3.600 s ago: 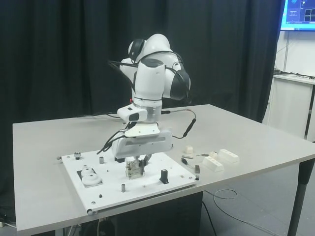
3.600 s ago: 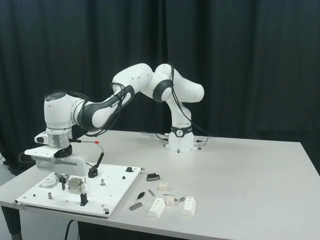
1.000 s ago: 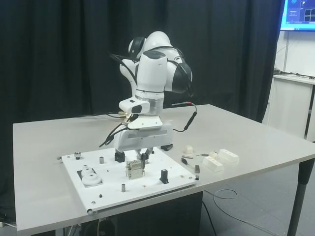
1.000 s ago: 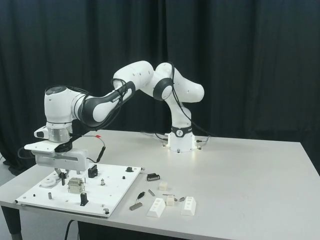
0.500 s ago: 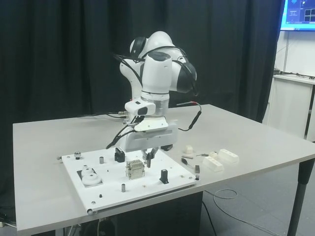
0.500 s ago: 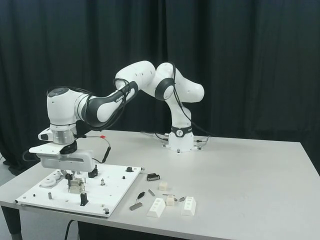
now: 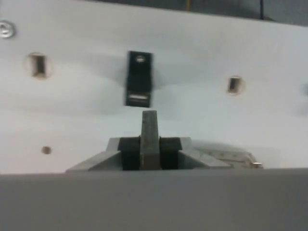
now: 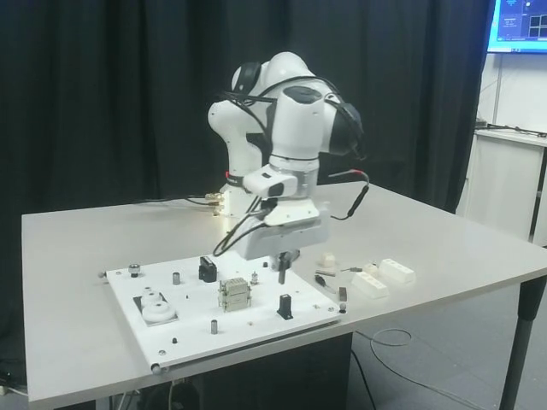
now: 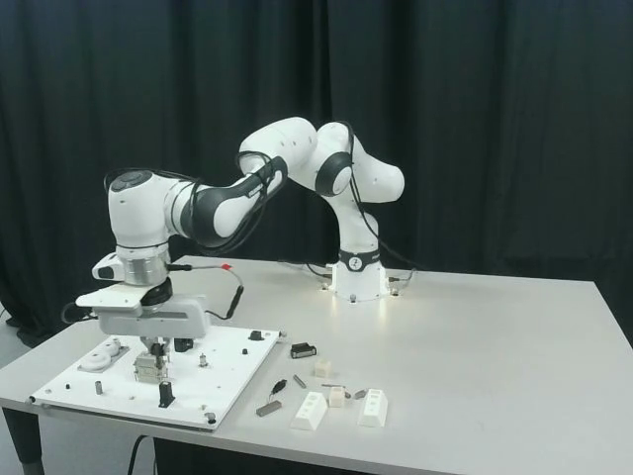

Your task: Place square peg 3.

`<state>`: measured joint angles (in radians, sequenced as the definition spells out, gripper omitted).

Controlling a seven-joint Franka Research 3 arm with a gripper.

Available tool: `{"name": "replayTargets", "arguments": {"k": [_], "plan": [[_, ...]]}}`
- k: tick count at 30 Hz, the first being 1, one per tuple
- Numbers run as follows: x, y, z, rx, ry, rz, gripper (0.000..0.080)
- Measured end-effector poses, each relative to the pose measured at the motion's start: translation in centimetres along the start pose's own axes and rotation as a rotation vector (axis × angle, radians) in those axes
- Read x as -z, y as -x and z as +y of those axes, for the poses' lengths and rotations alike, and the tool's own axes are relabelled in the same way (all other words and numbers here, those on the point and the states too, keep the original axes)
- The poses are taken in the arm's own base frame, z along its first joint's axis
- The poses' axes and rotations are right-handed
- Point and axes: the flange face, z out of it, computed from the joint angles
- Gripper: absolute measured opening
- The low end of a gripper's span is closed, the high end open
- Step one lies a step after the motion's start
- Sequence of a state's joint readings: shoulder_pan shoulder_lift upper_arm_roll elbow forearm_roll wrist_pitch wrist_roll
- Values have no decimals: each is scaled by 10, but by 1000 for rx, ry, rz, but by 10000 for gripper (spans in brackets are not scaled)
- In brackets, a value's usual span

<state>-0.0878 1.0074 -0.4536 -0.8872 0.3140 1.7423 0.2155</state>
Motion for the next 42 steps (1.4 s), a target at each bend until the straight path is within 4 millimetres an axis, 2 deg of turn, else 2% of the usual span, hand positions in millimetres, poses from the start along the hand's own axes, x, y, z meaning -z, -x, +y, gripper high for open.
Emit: {"name": "replayTargets", "arguments": {"k": [8, 21, 34, 42], "plan": [[4, 17, -30, -3, 11, -39, 75], [-1, 46, -74, -12, 41, -106, 75], [-12, 63, -101, 35, 54, -138, 75], [-21, 81, -119, 81, 105, -185, 75]]}}
